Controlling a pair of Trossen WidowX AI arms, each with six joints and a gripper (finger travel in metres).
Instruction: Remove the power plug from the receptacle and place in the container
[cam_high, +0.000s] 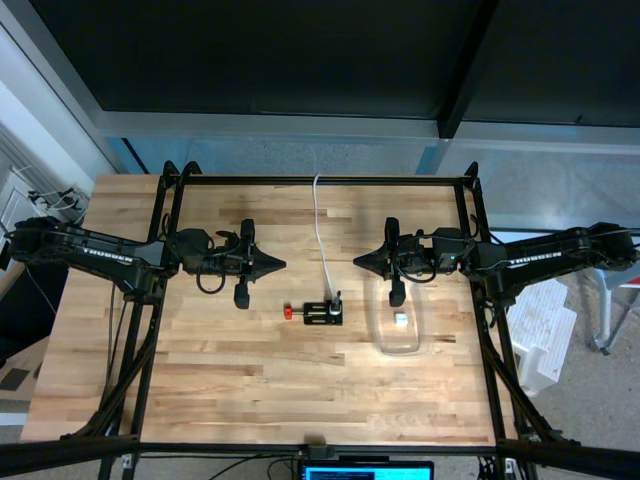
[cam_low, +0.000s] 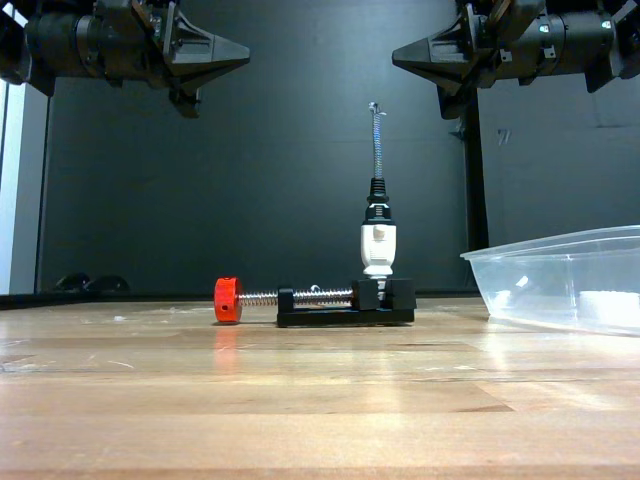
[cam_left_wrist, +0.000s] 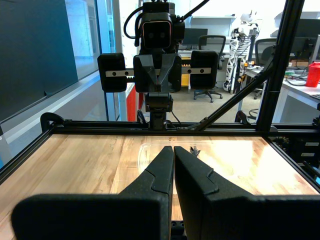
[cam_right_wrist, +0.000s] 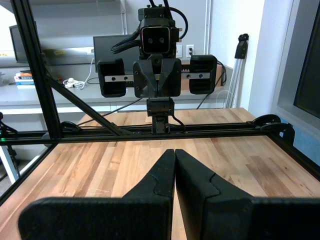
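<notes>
On a wooden table (cam_high: 200, 390) ringed by a black frame (cam_high: 400, 181), two arms face each other above a job not yet begun.

At far left, the left gripper (cam_high: 277, 265) hangs high over the boards, at about eleven o'clock from the black mini vise (cam_high: 320, 314) in the high view. Its fingers are pressed together on nothing.

The vise sits at mid-table with its red knob (cam_high: 288, 312) at nine o'clock. Its jaws pinch the foot of the receptacle (cam_low: 378, 245), a small white block stood upright, evidently so that a pull will not drag the block along. The power plug (cam_low: 377, 205), a tiny black piece, is seated in the block's top, facing up where a gripper coming from above could reach it. A white cord (cam_high: 322, 235) runs off toward twelve o'clock and over the far rail. Just where it joins the block cannot be told.

At one o'clock from the vise, the right gripper (cam_high: 359, 262) mirrors its partner, held high with fingers closed against each other and empty.

At three o'clock, just beside the vise, lies the container (cam_high: 399, 352), a clear tub holding a small white cube (cam_high: 400, 319). Its nearness looks meant to keep the carry short, and the right arm, already above the tub's far end, seems the better placed to do the work.
</notes>
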